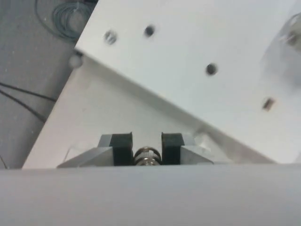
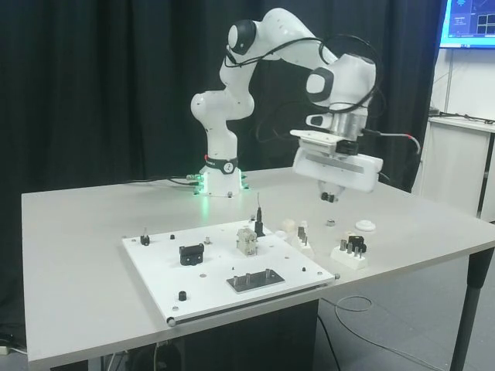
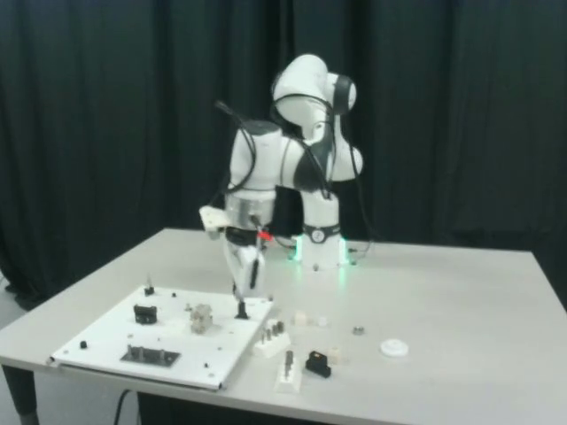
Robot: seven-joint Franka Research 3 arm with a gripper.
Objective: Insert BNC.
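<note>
In the wrist view my gripper (image 1: pixel 147 149) is shut on a small metal BNC connector (image 1: pixel 147 157), held between two black pads (image 1: pixel 122 148). Below and beyond it lies the white task board (image 1: pixel 197 42) with its holes. In the first room view the gripper (image 2: pixel 329 195) hangs above the grey table, just past the far right corner of the board (image 2: pixel 155 255). The second room view shows the gripper (image 3: pixel 247 276) above the board's far right corner (image 3: pixel 177 341). A thin black upright piece (image 2: pixel 259 222) stands on the board near that corner.
On the board sit a black block (image 2: pixel 191 253), a small metal block (image 2: pixel 247 239) and a grey plate with pins (image 2: pixel 253 280). White part holders (image 2: pixel 349 252) (image 2: pixel 300 233) and a white disc (image 2: pixel 364 225) lie on the table to the board's right. Cables lie on the floor (image 1: pixel 28 94).
</note>
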